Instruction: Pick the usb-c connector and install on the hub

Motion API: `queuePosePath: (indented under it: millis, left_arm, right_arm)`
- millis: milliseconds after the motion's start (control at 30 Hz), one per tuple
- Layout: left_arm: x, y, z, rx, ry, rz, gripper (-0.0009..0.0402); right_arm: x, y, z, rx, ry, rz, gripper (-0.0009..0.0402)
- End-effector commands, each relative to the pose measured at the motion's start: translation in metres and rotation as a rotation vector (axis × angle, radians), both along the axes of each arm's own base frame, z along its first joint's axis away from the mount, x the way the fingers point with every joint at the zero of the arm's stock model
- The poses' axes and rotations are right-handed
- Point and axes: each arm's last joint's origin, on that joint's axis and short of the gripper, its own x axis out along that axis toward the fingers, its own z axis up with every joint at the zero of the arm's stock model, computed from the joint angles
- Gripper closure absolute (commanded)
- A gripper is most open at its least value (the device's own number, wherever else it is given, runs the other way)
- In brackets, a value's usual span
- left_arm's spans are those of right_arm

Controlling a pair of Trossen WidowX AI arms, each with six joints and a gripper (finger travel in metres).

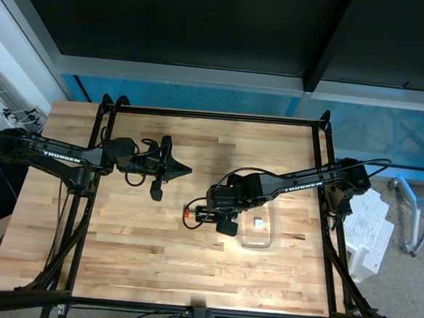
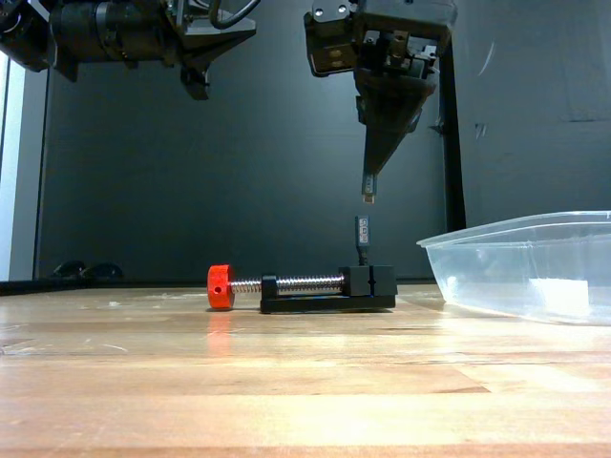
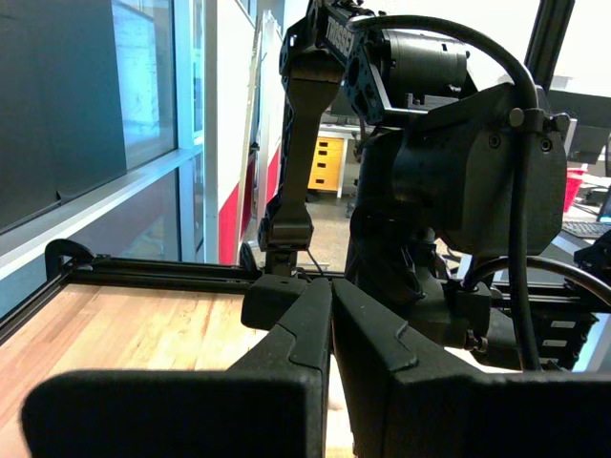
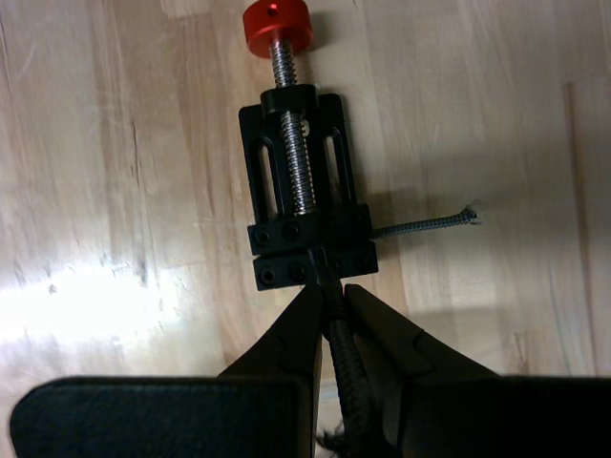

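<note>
The high camera looked down and away from above the near edge of the counter (image 1: 154, 264) and took in its whole top. The low one sat at counter height on that edge, facing level and close to the vise (image 2: 315, 286). My left wrist camera looked along my left pincer (image 3: 331, 286), fingers pressed together, raised over the counter's left half, level toward my right arm (image 3: 449, 172). My right wrist camera looked straight down along my right pincer (image 4: 329, 291), clamped round the connector (image 4: 336, 334), near above the vise. The high, low and right wrist views shared that vise.
</note>
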Motion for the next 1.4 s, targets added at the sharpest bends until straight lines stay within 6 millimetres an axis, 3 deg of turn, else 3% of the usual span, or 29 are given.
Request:
queuePosePath:
  millis: [33,467,867,1400]
  left_arm:
    - [0.000,0.000,0.000,0.000,0.000,0.000,0.0393]
    - [0.000,0.000,0.000,0.000,0.000,0.000,0.0393]
    - [0.000,0.000,0.000,0.000,0.000,0.000,0.0393]
    - [0.000,0.000,0.000,0.000,0.000,0.000,0.0393]
  right_arm:
    - [0.000,0.000,-0.001,-0.019,0.004,0.049,0.0393]
    - [0.003,0.001,0.000,-0.048,-0.024,0.147,0.0393]
    - [0.008,0.002,-0.011,-0.054,0.005,0.164,0.0393]
    - [0.007,0.001,-0.009,-0.056,0.002,0.163,0.0393]
